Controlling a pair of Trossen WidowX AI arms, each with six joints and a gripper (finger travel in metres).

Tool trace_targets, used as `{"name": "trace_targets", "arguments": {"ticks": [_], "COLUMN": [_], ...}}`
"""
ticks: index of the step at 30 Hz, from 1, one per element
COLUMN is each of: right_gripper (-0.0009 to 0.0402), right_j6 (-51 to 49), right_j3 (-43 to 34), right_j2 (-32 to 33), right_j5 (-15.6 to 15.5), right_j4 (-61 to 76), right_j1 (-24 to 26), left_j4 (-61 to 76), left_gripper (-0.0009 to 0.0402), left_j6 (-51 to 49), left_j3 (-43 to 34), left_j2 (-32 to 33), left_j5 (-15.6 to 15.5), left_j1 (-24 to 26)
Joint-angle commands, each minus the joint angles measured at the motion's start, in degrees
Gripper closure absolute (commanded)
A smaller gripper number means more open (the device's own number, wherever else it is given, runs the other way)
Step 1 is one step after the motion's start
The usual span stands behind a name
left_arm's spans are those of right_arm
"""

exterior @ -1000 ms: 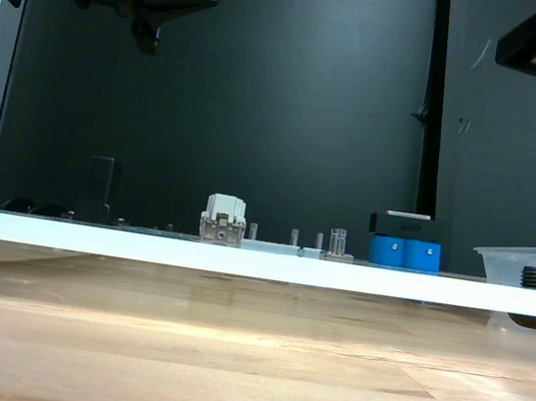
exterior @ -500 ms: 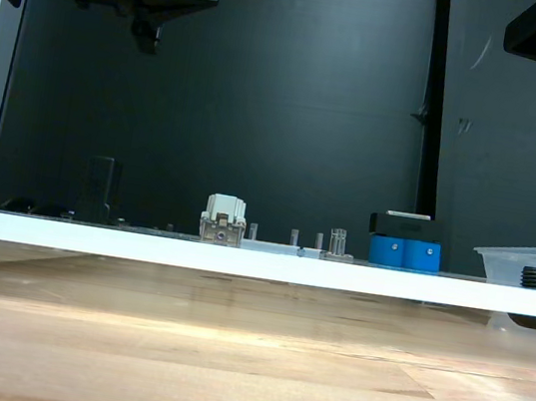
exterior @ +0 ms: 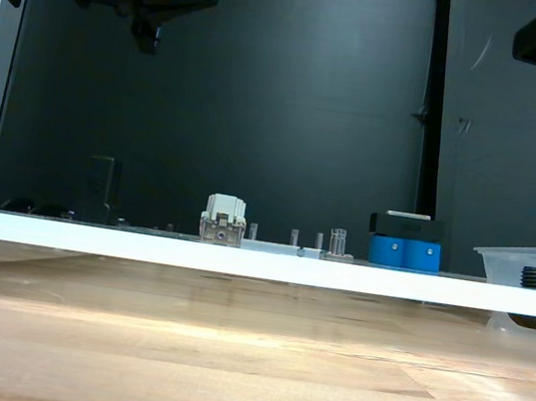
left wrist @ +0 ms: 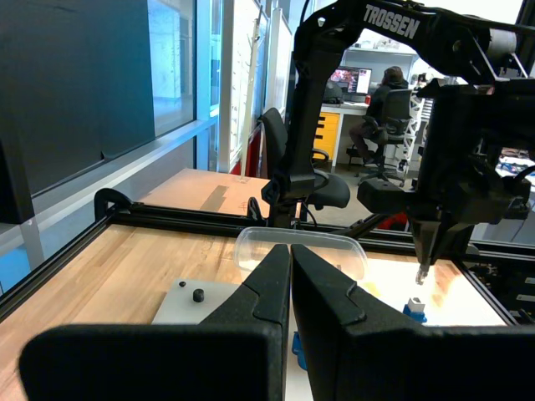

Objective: Pick the RJ45 connector and install on the taskboard

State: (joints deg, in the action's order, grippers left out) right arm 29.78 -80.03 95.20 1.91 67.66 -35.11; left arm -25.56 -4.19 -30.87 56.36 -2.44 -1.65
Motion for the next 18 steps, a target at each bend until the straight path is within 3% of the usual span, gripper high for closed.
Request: {"name": "trace_targets", "arguments": {"ticks": [1,18], "right_gripper": [0.0393,0.0393], "right_j6": [0.5,1.5], "right_j3": [1.0,1.9], "right_j2": [-0.1,0.2], "right_j5": [0.0,0.0], "right_j4": [-0.1,-0.8], "right_j1": [-0.3,-0.7], "left_j4": [0.0,0.0], "left_gripper": [0.0393,0.0393], "left_j6": [0.0,0.0], "left_j3": [0.0,0.0], "left_j2": [0.0,0.0], "left_j5": [0.0,0.0], "left_j1": [0.0,0.0]}}
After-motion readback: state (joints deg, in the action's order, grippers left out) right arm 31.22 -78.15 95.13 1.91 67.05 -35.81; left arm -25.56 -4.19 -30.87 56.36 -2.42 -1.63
